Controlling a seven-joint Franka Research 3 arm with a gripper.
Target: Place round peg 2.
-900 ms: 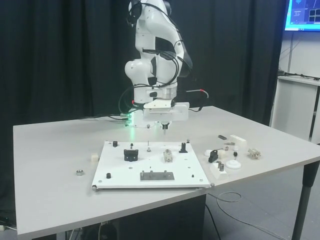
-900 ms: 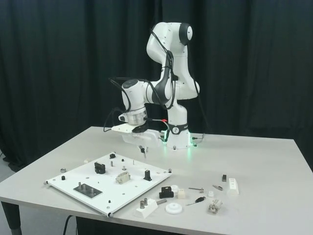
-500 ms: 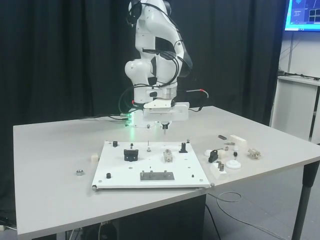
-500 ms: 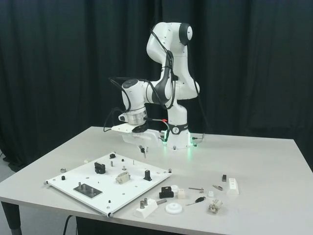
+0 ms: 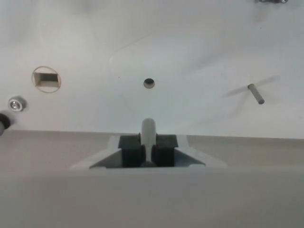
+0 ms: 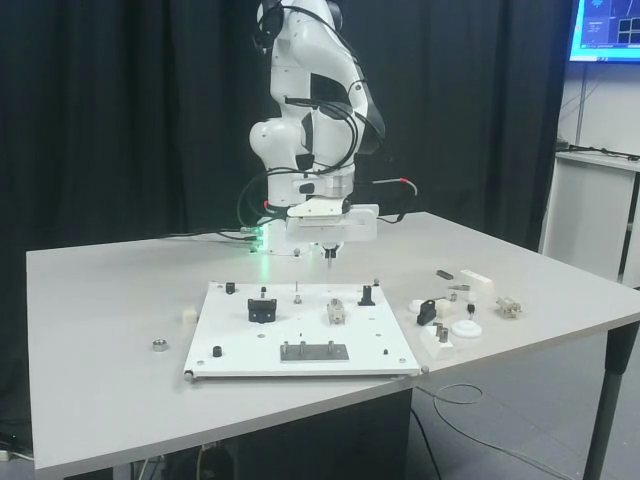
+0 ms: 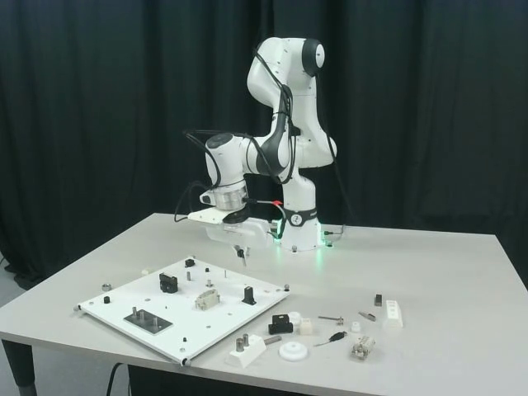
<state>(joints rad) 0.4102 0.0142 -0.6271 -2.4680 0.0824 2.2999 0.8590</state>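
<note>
Round peg 2 (image 5: 148, 135) stands clamped between the claw's (image 5: 147, 151) two black pads, its rounded tip pointing down past the fingertips. The white arm (image 7: 276, 148) holds it in the air above the white board (image 6: 300, 335) on the grey table (image 6: 100, 300). In the wrist view a small round hole (image 5: 148, 83) in the board lies just beyond the peg's tip.

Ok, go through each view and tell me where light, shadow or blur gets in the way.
Wrist view: the tool holding the peg is blurred up close; a standing pin throws a long soft shadow on the white board. First room view: green glow at the arm base. Second room view: even light, black curtain behind.
</note>
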